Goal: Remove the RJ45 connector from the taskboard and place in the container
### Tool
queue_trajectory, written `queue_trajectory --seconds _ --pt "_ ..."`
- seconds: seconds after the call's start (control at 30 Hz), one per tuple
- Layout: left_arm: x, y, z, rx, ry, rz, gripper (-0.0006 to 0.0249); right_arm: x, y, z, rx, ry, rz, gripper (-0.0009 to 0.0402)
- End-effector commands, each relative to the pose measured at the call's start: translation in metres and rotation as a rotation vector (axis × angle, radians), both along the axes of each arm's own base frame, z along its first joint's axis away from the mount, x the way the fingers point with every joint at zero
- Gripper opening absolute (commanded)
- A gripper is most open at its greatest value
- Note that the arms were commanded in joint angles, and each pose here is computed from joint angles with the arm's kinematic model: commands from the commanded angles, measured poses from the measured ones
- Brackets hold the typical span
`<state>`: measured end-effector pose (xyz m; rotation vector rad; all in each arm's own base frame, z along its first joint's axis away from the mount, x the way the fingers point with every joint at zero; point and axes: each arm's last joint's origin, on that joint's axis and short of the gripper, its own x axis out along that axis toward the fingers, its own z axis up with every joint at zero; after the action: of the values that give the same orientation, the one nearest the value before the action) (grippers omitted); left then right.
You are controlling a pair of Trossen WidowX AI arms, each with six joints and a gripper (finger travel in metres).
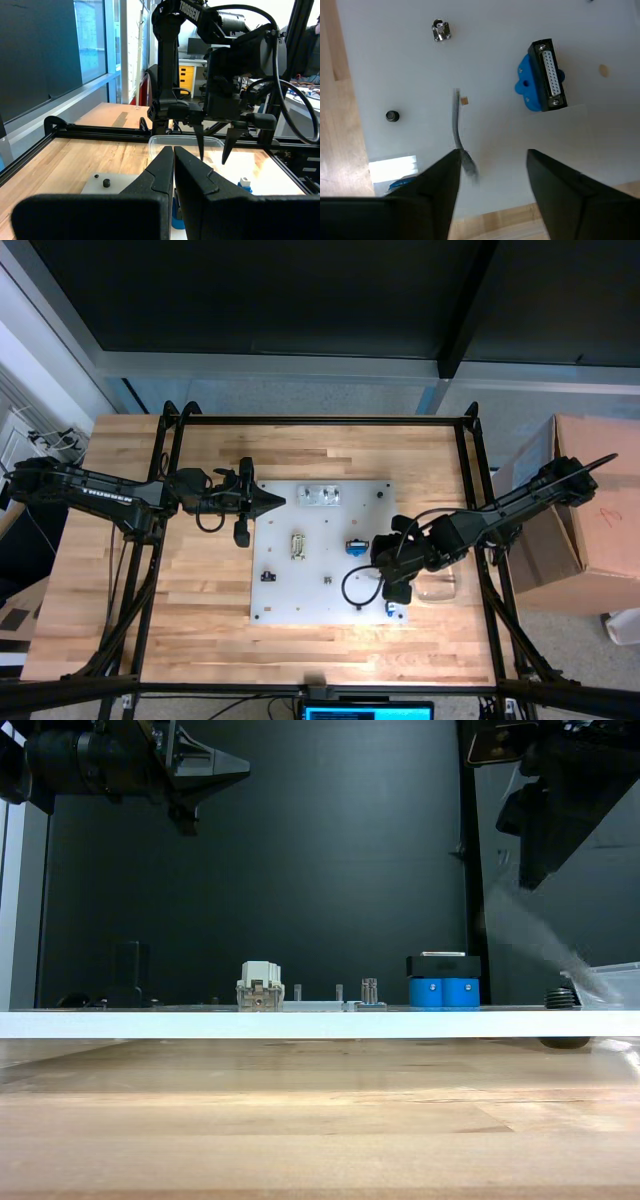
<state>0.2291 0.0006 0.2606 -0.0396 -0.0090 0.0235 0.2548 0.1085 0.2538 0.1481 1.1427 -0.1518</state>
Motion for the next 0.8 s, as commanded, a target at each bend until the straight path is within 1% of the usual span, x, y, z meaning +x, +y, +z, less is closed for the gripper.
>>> queue_trajectory --seconds 0.03,0.1,0.2,0.33,0.4,0.57,0.8 --pt "0.0 0.0 0.0 0.0 0.0 0.0 0.0 0.0 -0.001 0.0 -0.003 0.006 0.002 0.0221" --pt "0.0 0.0 0.0 0.0 0.0 0.0 0.0 0.0 -0.002 0.0 0.001 0.012 0.016 0.0229" --pt "0.0 0.0 0.0 0.0 0.0 0.0 0.0 0.0 0.0 -0.001 0.022 0.027 0.038 0.0228" --pt "0.0 0.0 0.0 0.0 0.0 0.0 0.0 0.002 0.001 -0.005 0.018 0.04 0.039 0.0223" --pt "0.0 0.0 0.0 0.0 0.0 0.0 0.0 0.003 0.002 -0.008 0.01 0.053 0.057 0.0222" --pt "0.0 0.0 0.0 0.0 0.0 0.0 0.0 0.01 0.009 -0.025 -0.022 0.122 0.154 0.0222" --pt "0.0 0.0 0.0 0.0 0.0 0.0 0.0 0.018 0.014 -0.048 -0.06 0.204 0.207 0.0222"
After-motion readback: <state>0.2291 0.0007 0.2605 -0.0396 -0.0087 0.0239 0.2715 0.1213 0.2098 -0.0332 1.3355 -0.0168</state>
